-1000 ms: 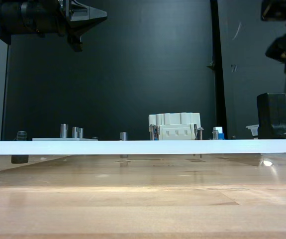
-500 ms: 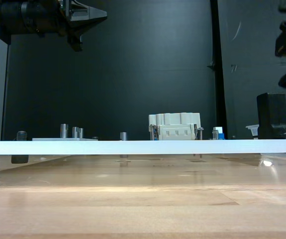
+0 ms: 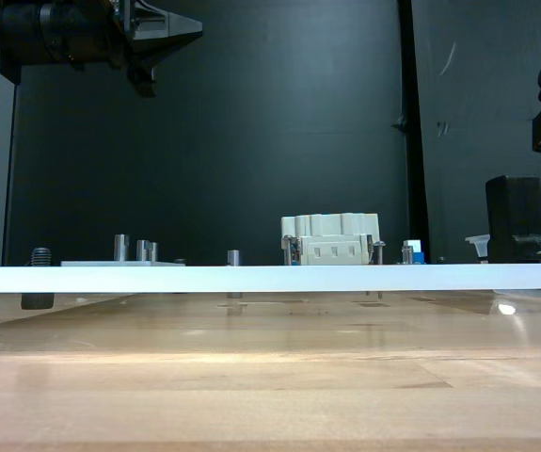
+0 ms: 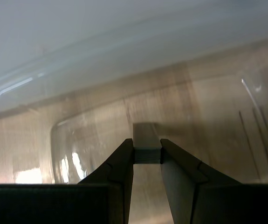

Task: Remove the 16mm bar from the taskboard and place in the container

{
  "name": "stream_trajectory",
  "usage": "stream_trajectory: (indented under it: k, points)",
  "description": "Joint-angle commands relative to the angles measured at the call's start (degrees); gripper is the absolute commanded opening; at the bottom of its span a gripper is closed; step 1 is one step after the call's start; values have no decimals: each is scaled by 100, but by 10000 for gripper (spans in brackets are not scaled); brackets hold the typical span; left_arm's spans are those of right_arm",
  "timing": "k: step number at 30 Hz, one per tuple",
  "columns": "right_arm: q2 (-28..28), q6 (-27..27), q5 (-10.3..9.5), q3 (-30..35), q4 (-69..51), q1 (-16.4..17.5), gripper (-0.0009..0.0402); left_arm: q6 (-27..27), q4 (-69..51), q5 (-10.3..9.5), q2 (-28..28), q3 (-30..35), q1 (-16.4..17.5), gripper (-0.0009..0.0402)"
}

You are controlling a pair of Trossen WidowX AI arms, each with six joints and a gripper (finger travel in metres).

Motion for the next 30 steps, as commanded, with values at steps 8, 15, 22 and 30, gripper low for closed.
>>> stream_trajectory:
  k: [8, 15, 22, 30]
  points:
    - [15, 584, -264, -15, -461, 17, 62, 0, 0, 2, 2, 2, 2, 0]
    - [15, 850, -306, -15, -573, 31, 143, 0, 0, 2, 2, 2, 2, 0]
    - [15, 997, -308, -4, -579, 44, 208, 0, 0, 2, 2, 2, 2, 0]
    - [15, 960, -280, 485, -1034, 50, 233, 0, 0, 2, 2, 2, 0, 0]
